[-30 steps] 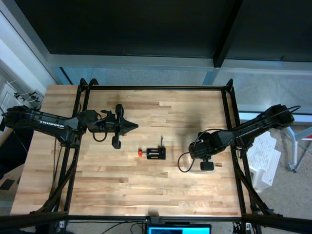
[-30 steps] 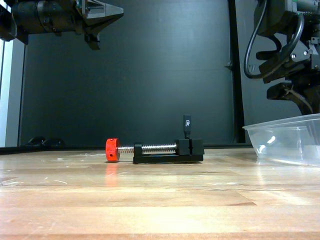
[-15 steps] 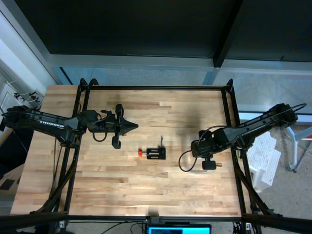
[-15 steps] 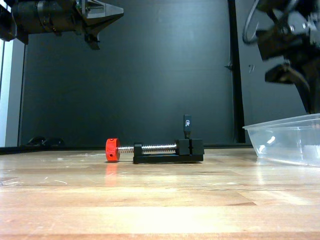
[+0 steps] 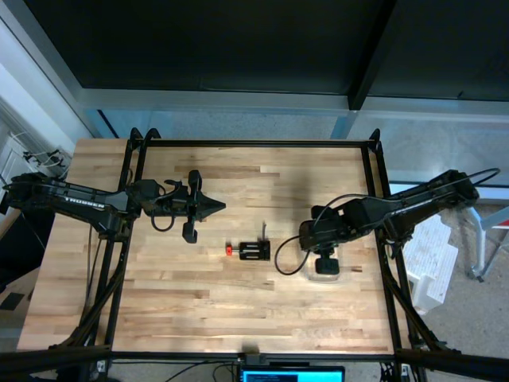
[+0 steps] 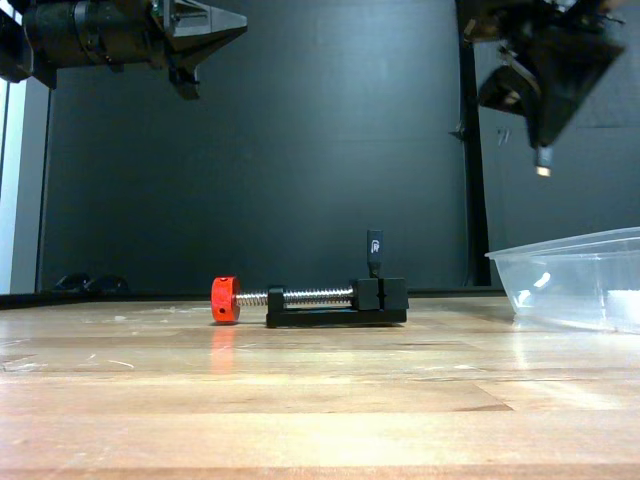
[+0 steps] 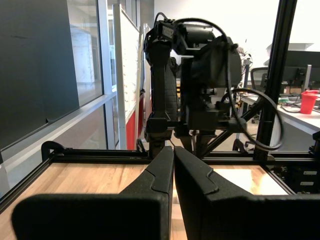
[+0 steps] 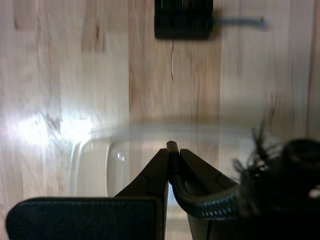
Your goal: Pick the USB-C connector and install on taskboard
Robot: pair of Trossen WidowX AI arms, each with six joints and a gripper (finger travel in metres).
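My right gripper hangs high above the clear tray's left end, shut on the USB-C connector, whose metal tip points down. In the right wrist view the fingers pinch the connector and its dark braided cable. The taskboard lies mid-table, to the left of my right gripper, with an orange-red knob and an upright pin. It also shows ahead in the right wrist view as the taskboard. My left gripper hovers shut and empty at the back left, fingers together.
A clear plastic tray stands on the table right of the taskboard, below my right gripper; its rim crosses the right wrist view. Black frame rails run along the table's far and side edges.
My right gripper has risen out of the tray and moved left toward the taskboard, carrying the connector. The left arm has not moved.
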